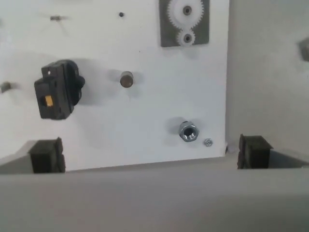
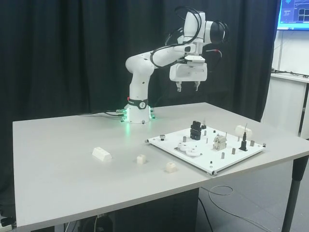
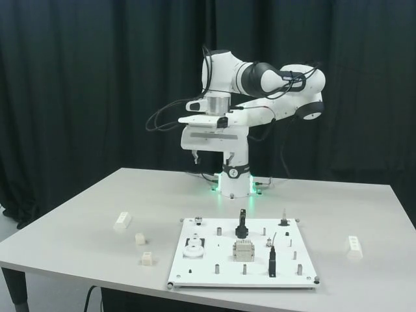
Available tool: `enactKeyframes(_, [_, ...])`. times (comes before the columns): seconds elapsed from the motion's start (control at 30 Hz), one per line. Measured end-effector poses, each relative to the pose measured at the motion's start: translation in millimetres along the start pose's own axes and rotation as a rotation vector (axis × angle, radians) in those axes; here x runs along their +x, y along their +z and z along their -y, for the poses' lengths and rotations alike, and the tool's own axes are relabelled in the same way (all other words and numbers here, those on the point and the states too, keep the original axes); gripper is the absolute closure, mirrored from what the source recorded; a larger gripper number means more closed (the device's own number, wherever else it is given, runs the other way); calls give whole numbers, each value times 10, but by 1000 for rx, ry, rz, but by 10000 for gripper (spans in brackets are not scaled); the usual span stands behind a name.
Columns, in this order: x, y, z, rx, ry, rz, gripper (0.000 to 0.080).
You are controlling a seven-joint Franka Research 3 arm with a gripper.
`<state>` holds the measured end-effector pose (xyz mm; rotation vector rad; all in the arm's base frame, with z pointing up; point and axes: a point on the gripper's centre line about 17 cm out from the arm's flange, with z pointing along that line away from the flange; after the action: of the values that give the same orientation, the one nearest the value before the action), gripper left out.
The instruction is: Remove bolt 4.
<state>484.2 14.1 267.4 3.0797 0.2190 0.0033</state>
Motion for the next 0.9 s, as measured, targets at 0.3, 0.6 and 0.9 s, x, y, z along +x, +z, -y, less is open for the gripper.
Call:
enactKeyframes(0.3, [17, 10, -114, 5, 189, -9, 3])
enactKeyframes(0.6, [-35, 37, -283, 8, 348, -5, 3])
enactKeyframes(0.9, [-202, 122, -447, 22, 562, 9, 3])
